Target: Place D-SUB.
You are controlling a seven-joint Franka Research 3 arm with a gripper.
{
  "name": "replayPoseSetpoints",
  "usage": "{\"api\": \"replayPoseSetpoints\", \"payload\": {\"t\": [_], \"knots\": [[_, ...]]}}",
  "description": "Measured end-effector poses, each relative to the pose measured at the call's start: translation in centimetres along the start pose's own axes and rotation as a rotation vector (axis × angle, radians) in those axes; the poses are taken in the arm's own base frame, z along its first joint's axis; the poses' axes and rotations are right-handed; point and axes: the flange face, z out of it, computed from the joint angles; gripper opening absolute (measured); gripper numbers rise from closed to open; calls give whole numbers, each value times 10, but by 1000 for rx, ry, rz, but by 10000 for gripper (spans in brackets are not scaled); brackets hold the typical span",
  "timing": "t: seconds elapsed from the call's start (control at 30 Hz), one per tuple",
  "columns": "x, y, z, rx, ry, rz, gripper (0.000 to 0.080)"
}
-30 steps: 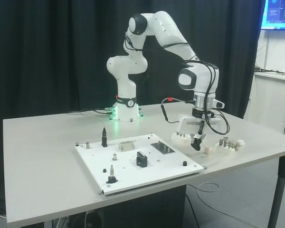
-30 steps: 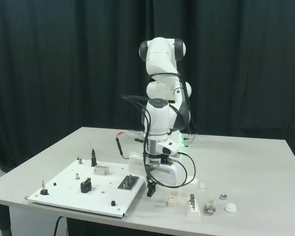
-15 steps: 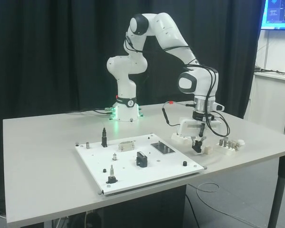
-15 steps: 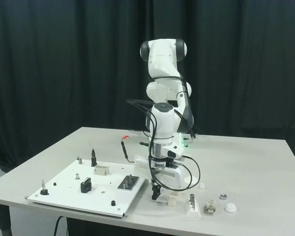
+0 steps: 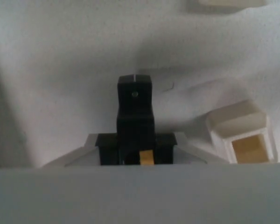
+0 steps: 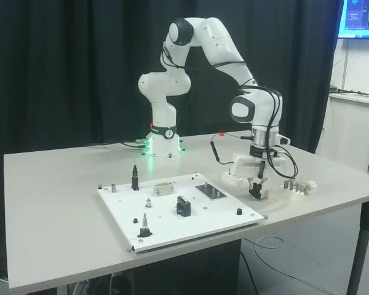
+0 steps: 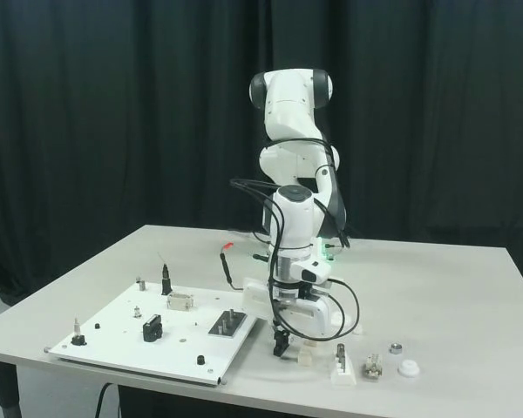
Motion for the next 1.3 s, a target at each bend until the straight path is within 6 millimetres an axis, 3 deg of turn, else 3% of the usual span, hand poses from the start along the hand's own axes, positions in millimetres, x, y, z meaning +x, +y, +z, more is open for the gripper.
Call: {"api": "replayPoseSetpoints", "payload": {"t": [0.87, 0.9, 0.93, 1.1, 1.13, 1.3], "knots": [[5, -3, 6, -4, -5, 35, 155], [5, -3, 6, -4, -5, 38, 367], [5, -3, 6, -4, -5, 41, 629], [5, -3, 5, -5, -5, 54, 629], [5, -3, 5, -5, -5, 56, 755], [5, -3, 2, -7, -7, 65, 755]]}}
